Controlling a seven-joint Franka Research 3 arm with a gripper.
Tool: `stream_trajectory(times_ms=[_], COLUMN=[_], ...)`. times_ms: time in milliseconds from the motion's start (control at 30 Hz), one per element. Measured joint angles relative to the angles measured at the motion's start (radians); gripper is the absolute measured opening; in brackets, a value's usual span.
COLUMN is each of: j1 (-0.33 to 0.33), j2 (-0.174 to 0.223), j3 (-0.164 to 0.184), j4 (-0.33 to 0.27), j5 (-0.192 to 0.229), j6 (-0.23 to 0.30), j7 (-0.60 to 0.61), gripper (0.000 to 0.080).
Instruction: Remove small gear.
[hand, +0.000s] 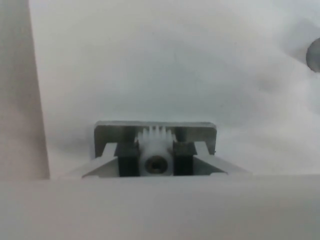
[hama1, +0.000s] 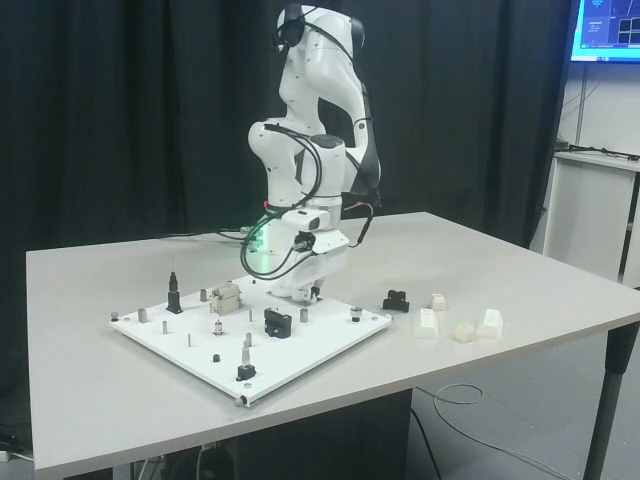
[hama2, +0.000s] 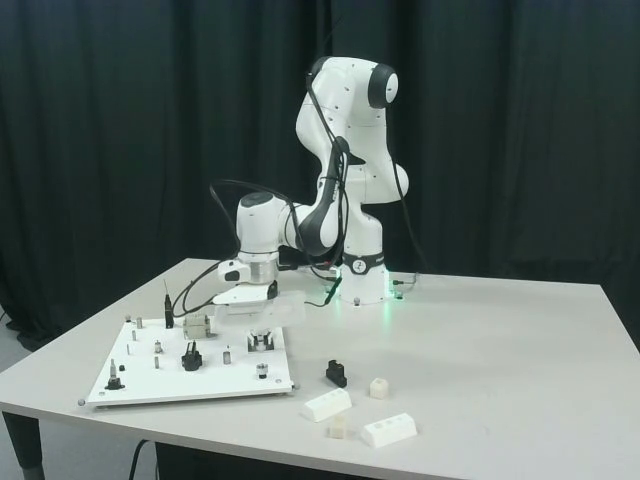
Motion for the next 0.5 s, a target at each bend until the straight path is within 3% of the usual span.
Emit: stream_trajectory(times_ms=[233, 500], j1=[0.0, 0.0], j2=[-0.001, -0.001], j3=[0.001, 0.0], j4=[0.0, 0.0], j5=[-0.009, -0.008], j6=[0.0, -0.001], j7=[-0.04, 0.015], gripper=[0.0137, 0.0137])
